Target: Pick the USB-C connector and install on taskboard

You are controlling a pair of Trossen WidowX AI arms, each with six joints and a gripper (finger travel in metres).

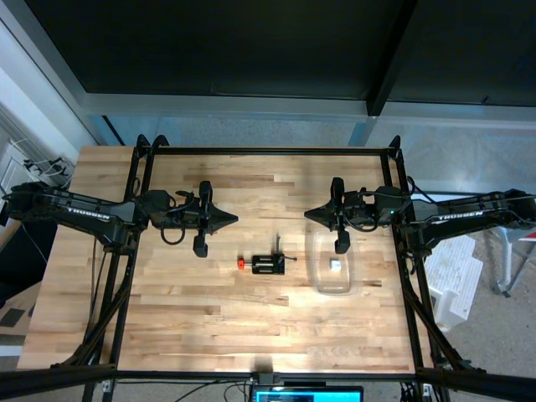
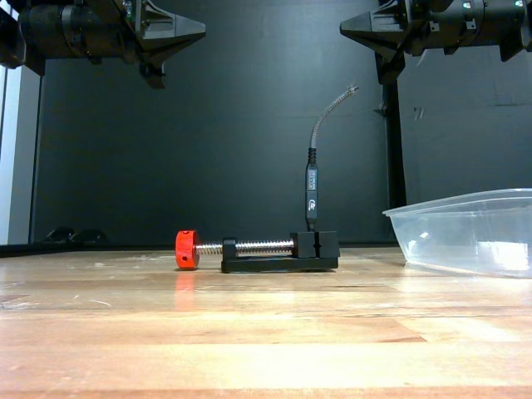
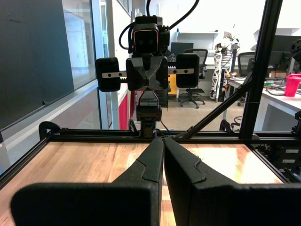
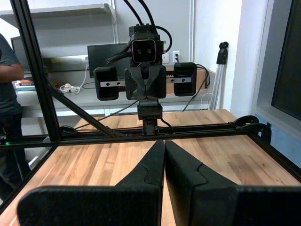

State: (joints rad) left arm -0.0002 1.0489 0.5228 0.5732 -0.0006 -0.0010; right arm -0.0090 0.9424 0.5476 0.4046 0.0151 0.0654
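The taskboard (image 1: 266, 265) is a small black block with a red-orange knob (image 2: 186, 249), lying mid-table. The USB-C connector (image 2: 311, 198) stands upright in the block's end away from the knob, with a short braided stub curving up from it; from above it shows as a thin dark line (image 1: 278, 241). My left gripper (image 1: 234, 219) hovers high to the block's back left, shut and empty (image 3: 163, 140). High to the back right my right gripper (image 1: 307, 216) is also shut and empty (image 4: 164, 141). Both point inward at each other.
A clear plastic tray (image 1: 320, 280) lies right of the block, below the right gripper, holding a small white square piece (image 1: 335, 264). A black frame (image 1: 268, 152) runs along the table's back and sides.
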